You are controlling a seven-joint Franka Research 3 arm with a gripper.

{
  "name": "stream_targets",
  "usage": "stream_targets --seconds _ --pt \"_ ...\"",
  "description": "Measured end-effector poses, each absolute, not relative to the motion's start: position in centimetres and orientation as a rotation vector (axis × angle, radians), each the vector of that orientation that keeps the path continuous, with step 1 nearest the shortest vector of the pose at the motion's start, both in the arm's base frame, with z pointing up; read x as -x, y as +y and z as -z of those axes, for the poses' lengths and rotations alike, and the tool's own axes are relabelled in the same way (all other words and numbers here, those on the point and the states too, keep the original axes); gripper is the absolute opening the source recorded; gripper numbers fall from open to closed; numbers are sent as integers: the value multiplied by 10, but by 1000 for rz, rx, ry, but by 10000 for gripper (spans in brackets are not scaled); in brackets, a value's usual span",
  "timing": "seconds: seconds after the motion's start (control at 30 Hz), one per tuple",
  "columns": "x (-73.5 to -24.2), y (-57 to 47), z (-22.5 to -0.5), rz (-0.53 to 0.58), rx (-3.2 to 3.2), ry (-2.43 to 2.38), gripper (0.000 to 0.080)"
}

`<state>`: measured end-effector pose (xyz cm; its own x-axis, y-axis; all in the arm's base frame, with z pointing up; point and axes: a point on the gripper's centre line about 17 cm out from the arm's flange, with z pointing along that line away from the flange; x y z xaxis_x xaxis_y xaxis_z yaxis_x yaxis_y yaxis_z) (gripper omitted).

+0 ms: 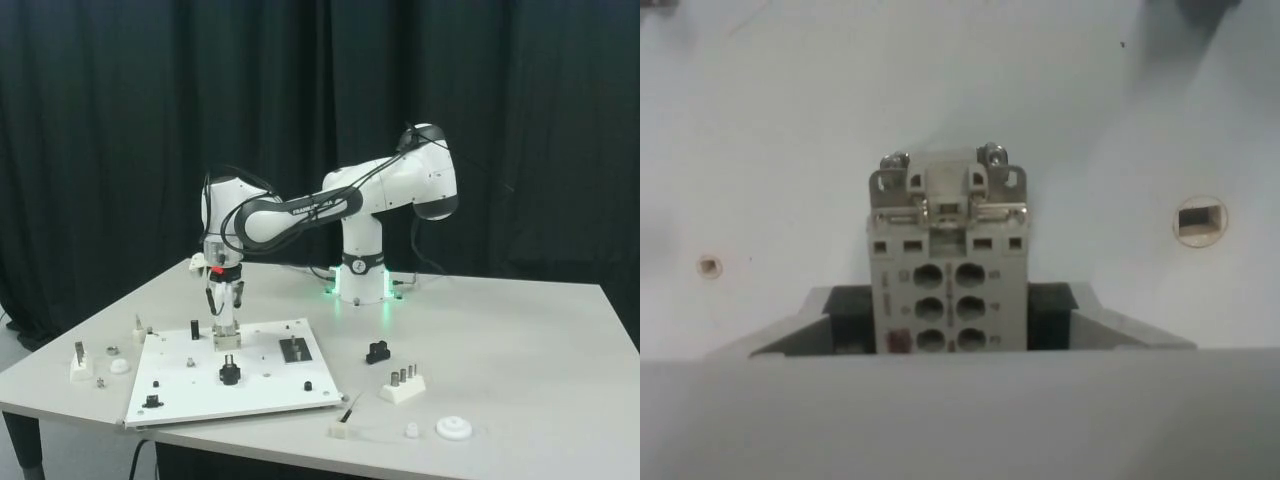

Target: Insert waterproof.

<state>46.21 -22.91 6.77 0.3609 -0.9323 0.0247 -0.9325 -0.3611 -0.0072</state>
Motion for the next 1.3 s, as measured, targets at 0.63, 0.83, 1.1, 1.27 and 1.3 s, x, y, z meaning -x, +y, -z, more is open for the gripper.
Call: stream_targets --seconds 0.63,0.83,1.1,1.27,1.3 --pt "-463 -227 -68 -36 -2577 -1785 311" --pt "-461 -225 -68 -32 -2579 -1785 311" --pt "-454 -224 -68 -26 -2570 -1793 311" --pt "-453 -224 -68 -26 -2572 -1791 311" --pt "-453 -224 -68 -26 -2572 -1791 311"
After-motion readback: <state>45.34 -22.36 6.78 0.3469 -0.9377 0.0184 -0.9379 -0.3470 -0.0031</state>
